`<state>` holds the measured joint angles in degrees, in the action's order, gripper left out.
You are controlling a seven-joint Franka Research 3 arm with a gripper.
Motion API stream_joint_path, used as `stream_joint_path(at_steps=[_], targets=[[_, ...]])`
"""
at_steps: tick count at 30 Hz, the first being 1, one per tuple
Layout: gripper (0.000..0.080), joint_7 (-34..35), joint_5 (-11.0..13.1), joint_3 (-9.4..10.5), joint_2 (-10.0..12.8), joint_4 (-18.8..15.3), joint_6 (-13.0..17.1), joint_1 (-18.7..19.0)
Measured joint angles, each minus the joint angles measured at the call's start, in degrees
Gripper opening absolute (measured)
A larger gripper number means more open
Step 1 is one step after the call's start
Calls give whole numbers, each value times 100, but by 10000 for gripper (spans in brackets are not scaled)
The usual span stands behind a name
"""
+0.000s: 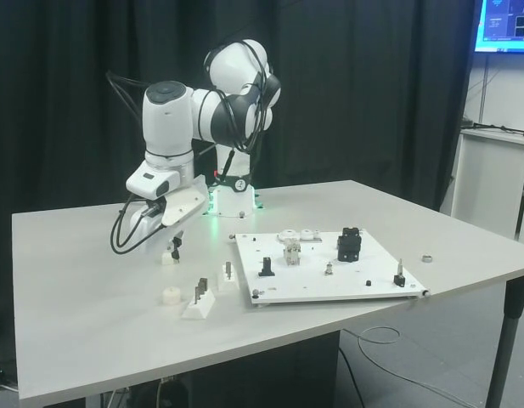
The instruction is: Insert USB.
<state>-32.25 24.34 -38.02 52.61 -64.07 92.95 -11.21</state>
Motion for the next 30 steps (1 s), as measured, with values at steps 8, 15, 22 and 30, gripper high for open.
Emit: stream_joint_path(at_steps=[8, 15, 22, 30], targets=[[58, 5, 0, 0, 0, -2, 0, 3], [58, 6, 0, 0, 0, -8, 0, 9], [58, 7, 0, 0, 0, -24, -12, 24], [58, 157, 0, 0, -22, -47, -276, 68]])
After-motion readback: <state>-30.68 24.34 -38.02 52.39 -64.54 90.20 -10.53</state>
